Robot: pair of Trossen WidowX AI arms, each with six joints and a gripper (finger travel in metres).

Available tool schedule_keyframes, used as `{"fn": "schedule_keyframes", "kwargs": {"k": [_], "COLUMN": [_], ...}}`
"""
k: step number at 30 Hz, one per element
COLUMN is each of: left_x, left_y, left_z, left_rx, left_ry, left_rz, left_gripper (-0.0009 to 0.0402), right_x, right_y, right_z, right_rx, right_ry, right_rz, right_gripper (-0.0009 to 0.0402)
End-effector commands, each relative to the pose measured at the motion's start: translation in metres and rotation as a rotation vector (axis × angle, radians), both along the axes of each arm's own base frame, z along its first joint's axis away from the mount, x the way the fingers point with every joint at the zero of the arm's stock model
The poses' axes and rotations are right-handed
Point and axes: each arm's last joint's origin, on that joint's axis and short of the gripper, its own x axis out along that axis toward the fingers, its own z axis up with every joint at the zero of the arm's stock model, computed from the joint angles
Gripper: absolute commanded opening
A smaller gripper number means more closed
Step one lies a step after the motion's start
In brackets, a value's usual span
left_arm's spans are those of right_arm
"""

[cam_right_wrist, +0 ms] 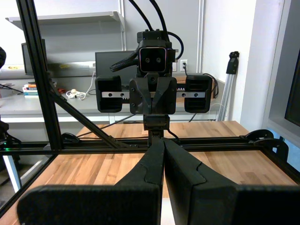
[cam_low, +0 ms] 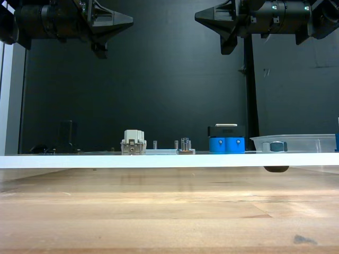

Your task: Unfasten the M12 fastener and place in the container

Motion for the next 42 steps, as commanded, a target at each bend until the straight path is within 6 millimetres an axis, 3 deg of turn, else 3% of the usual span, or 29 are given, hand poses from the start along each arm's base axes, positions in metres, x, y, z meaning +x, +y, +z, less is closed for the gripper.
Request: {"fn": "schedule_keyframes", "kwargs": {"k": [1, 13, 16, 26, 42], "left_x": [0.000, 0.000, 0.000, 0.000, 0.000], "left_y": [0.000, 0.000, 0.000, 0.000, 0.000], "left_z": [0.000, 0.000, 0.000, 0.000, 0.000], "left_rx": [0.000, 0.000, 0.000, 0.000, 0.000], "left_ry": [0.000, 0.000, 0.000, 0.000, 0.000], "left_rz": [0.000, -0.001, 0.000, -0.001, 0.000], "left_gripper": [0.0000, 0.0000, 0.0000, 0.0000, 0.0000], "right_x": [0.000, 0.000, 0.001, 0.025, 0.057], "right_y": [-0.003, -0.003, -0.002, 0.019, 0.070], "right_z": [0.001, 0.001, 0.003, 0.012, 0.013], "right_rx": [-0.106, -0.104, -0.003, 0.054, 0.084], "right_ry": [-0.012, -0.011, 0.018, 0.541, 1.031], "right_rz": [-0.003, -0.002, 0.006, 0.017, 0.033], "right_gripper": [0.0000, 0.0000, 0.0000, 0.0000, 0.0000]}}
